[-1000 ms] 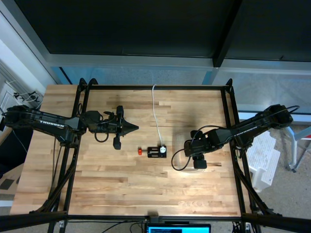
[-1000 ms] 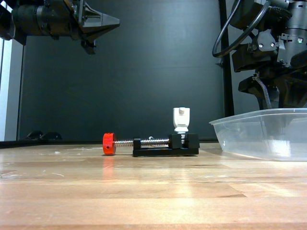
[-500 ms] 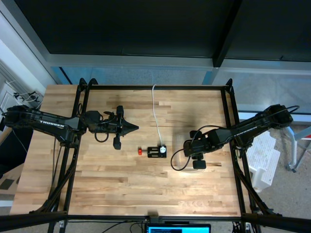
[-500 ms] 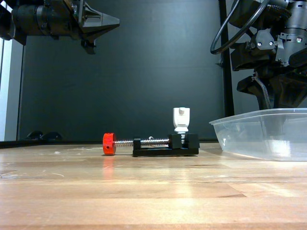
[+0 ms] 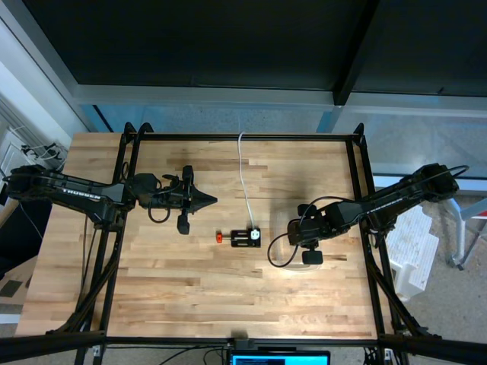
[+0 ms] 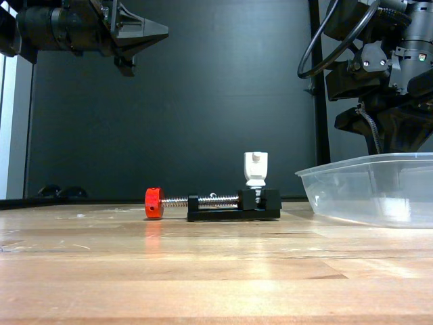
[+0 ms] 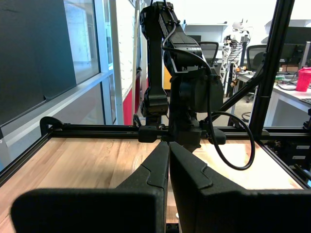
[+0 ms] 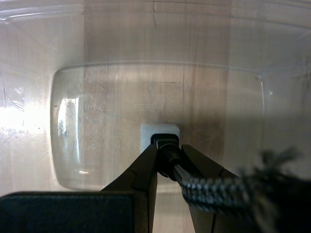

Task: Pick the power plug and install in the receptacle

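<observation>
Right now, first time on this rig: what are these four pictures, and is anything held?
Two robot arms reach over a wooden table. One picture looks down from above, one runs level with the tabletop, and each arm carries a camera. The left gripper hangs shut and empty, high on the left. The right gripper, over the clear tray, is shut on the power plug, small and dark with a braided cable. Mid-table, a black vise with a red knob holds the white receptacle.

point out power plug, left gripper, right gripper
power plug (image 8: 165,143): right wrist view, dark body
left gripper (image 5: 213,200): high view, shut tip, over table's (image 5: 152,281) left
right gripper (image 8: 168,148): right wrist view, between jaws clamping plug, over tray (image 8: 107,102)
</observation>
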Available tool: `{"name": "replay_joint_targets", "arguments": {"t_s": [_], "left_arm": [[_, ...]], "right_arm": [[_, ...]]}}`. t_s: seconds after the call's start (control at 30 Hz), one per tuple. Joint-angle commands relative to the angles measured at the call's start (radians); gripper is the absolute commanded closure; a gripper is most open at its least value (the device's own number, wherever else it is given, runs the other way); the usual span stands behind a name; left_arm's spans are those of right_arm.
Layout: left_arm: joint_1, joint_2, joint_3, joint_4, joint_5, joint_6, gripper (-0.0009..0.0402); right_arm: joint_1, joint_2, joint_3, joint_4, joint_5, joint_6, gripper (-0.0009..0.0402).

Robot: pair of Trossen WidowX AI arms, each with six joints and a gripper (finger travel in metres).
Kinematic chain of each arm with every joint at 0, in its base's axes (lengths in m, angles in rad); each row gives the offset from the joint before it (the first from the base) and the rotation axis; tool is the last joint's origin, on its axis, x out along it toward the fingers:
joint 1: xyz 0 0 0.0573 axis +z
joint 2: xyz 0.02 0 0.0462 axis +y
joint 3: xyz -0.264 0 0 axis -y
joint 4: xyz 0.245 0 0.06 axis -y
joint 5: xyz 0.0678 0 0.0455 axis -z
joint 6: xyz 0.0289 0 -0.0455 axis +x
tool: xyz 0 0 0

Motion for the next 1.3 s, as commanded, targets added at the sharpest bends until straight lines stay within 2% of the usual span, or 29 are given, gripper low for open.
{"name": "replay_joint_targets", "arguments": {"t_s": [0.03,0.4,0.77,0.97,1.23,1.3], "left_arm": [[0.000,0.000,0.000,0.000,0.000,0.000,0.0393],[0.000,0.000,0.000,0.000,0.000,0.000,0.0393],[0.000,0.000,0.000,0.000,0.000,0.000,0.0393],[0.000,0.000,0.000,0.000,0.000,0.000,0.0393],[0.000,0.000,0.000,0.000,0.000,0.000,0.0393],[0.000,0.000,0.000,0.000,0.000,0.000,0.0393]], "right_arm": [[0.000,0.000,0.000,0.000,0.000,0.000,0.0390],[0.000,-0.011,0.000,0.000,0.000,0.000,0.0394],[0.000,-0.070,0.009,-0.036,0.000,0.000,0.0393],[0.000,-0.096,0.096,-0.138,0.019,0.000,0.0393],[0.000,-0.120,0.204,-0.271,0.020,-0.003,0.0393],[-0.001,-0.122,0.220,-0.284,0.033,-0.005,0.0393]]}}
